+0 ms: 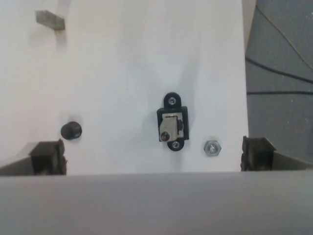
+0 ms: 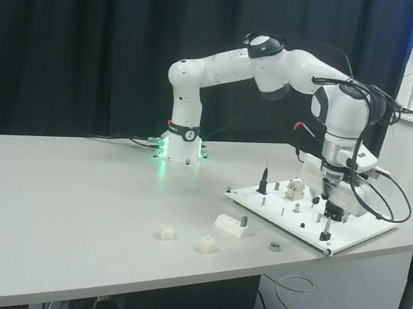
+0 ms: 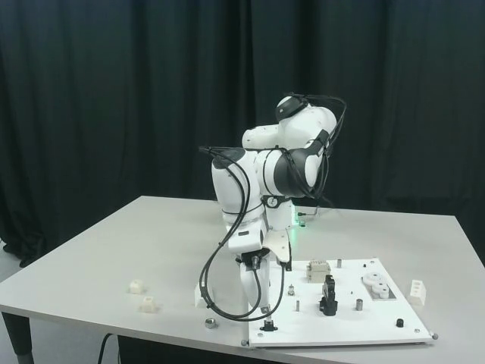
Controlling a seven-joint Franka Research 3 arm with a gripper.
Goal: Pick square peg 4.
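Pincer spread wide with nothing held, one finger low at lower left of the wrist view. Square peg, grey in a black holder, between the fingers at frame centre on the white board. Board at right on grey worktop.

Square peg 4 upright in black holder.
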